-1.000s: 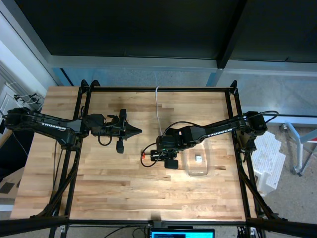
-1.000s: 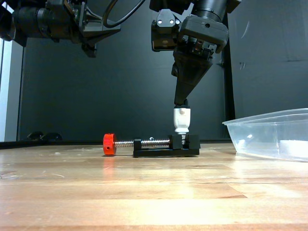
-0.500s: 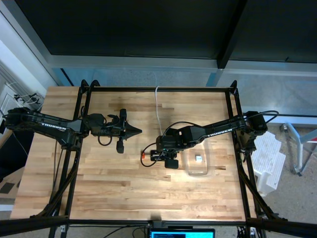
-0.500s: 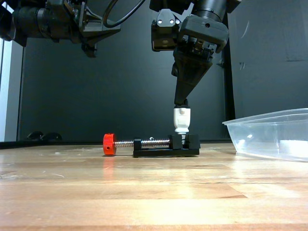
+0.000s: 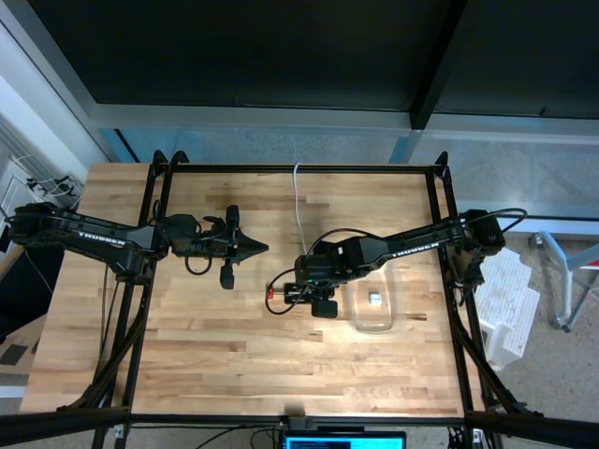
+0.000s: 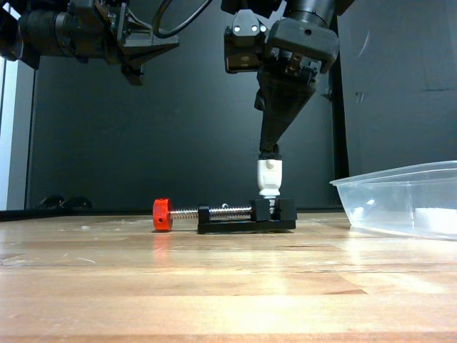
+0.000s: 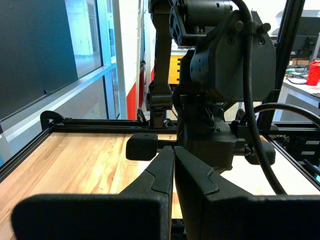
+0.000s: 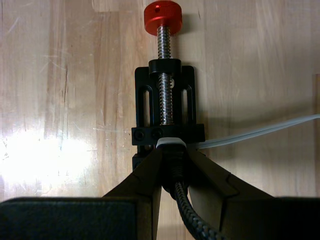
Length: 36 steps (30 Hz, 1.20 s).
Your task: Remove the power plug from the receptacle and place in the container
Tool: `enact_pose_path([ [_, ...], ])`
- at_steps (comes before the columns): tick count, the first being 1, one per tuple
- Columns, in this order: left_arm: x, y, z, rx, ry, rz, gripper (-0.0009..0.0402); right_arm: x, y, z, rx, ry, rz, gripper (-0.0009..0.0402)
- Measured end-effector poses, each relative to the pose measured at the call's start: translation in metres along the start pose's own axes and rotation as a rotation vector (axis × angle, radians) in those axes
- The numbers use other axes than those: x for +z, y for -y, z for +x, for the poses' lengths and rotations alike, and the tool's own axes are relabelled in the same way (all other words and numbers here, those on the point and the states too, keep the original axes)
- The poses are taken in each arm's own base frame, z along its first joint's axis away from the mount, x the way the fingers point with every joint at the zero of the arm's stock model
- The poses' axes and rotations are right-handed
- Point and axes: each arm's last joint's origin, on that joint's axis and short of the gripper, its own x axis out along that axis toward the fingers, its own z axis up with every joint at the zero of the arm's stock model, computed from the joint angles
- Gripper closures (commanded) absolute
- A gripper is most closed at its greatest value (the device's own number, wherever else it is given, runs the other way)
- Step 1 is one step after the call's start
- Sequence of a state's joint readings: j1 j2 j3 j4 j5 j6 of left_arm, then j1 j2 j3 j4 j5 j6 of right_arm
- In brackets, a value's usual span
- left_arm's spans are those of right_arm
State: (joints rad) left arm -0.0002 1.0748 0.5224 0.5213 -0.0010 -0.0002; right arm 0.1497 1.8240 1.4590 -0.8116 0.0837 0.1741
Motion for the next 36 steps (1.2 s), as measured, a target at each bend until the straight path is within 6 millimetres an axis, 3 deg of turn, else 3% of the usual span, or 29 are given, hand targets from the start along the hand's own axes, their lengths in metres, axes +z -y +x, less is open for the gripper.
enact_pose_path([
  [6,0.000,0.000,0.000,0.000,0.000,0.000,0.0393,0.008,0.000,-0.014,0.008,0.063,0.007,0.0393],
  [11,0.000,0.000,0.000,0.000,0.000,0.000,0.0393,0.005,0.001,-0.010,0.002,0.027,0.004,0.0393],
  [24,0.000,0.000,0.000,0.000,0.000,0.000,0.0393,-0.003,0.003,-0.036,0.001,0.015,0.023,0.0393],
  [36,0.000,0.000,0.000,0.000,-0.001,0.000,0.0393,-0.053,0.002,-0.053,0.013,-0.002,-0.009,0.0393],
])
